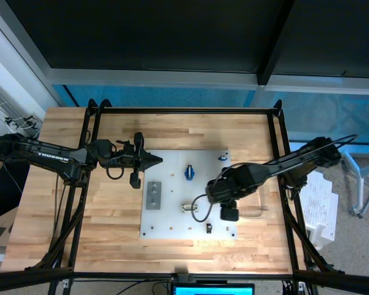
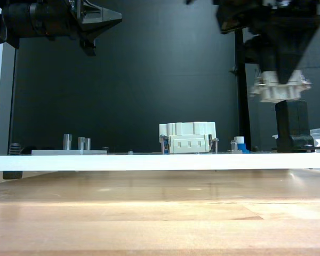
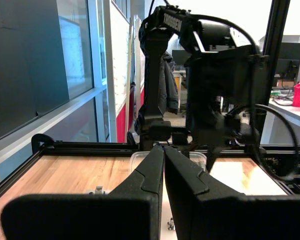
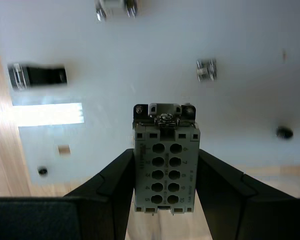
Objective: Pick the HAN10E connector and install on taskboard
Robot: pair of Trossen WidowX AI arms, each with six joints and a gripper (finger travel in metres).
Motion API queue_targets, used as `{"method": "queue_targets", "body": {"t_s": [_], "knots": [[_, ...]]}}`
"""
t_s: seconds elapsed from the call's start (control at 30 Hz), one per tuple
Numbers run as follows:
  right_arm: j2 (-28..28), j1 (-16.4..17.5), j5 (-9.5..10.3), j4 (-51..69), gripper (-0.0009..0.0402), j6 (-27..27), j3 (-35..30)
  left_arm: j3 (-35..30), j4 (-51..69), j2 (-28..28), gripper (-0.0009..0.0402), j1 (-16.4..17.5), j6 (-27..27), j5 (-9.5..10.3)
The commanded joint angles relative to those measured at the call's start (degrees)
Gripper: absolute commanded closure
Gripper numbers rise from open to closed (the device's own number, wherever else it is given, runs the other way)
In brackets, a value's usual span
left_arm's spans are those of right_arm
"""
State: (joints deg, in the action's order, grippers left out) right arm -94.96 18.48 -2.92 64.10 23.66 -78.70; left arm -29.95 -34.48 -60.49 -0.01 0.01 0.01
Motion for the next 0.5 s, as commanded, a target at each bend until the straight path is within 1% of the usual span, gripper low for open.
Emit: {"method": "queue_targets", "body": {"t_s": [0.03,0.2,0.5], "knots": [[-3.91,-0.52,-0.02,0.09,0.0375,-0.50,-4.15,0.00,-0.02,0.00,0.0392,0.02,0.00,0.00],[-9.22,-0.81,-0.04,0.26,0.0375,-0.55,-9.90,0.00,-0.02,0.00,0.0392,0.00,0.00,0.00],[-16.87,-1.49,0.00,0.92,0.0375,-0.83,-18.58,0.00,0.00,0.00,0.0392,0.00,0.00,0.00]]}}
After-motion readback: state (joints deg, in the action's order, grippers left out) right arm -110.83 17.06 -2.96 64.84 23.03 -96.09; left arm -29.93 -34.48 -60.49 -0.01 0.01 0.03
